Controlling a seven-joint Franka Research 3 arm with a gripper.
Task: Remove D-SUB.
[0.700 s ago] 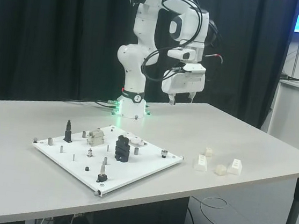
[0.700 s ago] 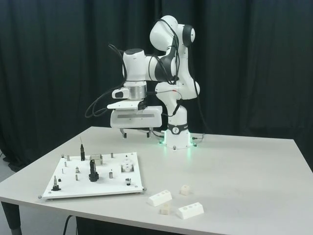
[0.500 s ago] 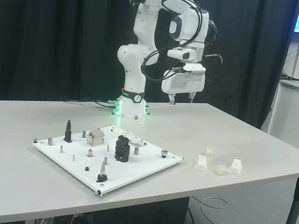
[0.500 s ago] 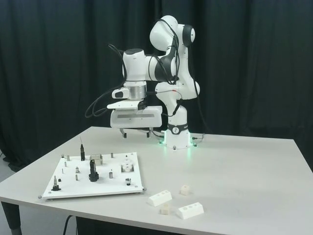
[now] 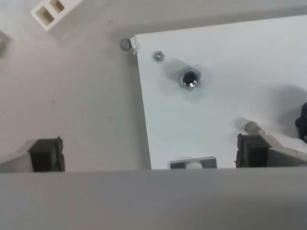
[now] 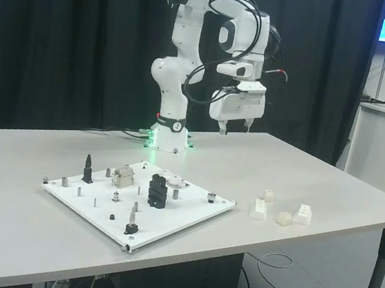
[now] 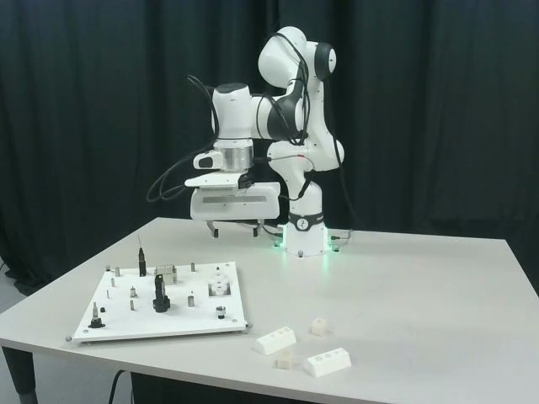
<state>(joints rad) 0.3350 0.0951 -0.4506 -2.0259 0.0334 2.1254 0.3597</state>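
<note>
Fingers [image 5: 45,154] spread wide, nothing between them. The gripper [image 6: 234,128] hangs high off the far side of the white board [image 6: 192,210], well apart from every part mounted on it.

D-SUB: I take it to be the grey metal-shelled block [image 6: 125,175] near the board's far edge, seated, untouched. Identification is tentative at this range. The wrist view shows only a board corner with a hex fitting [image 5: 190,78], and no D-SUB that I can make out.

Step in hand, as I judge it: approach. Extraction not begun.

Notes for doing it well:
- Bring the gripper over the board until the block sits centred between the fingers in the wrist view, then descend.
- Turn the wrist so the fingers close across the shell's narrow faces, not its ends.
- Mind the tall black part [image 6: 156,190] and the thin pins near it on the board; come down vertically.
- Pull straight up along the mating axis, no rocking. The board rests on the tabletop [image 6: 300,171]; I cannot tell if it is fastened, so it may lift.
</note>
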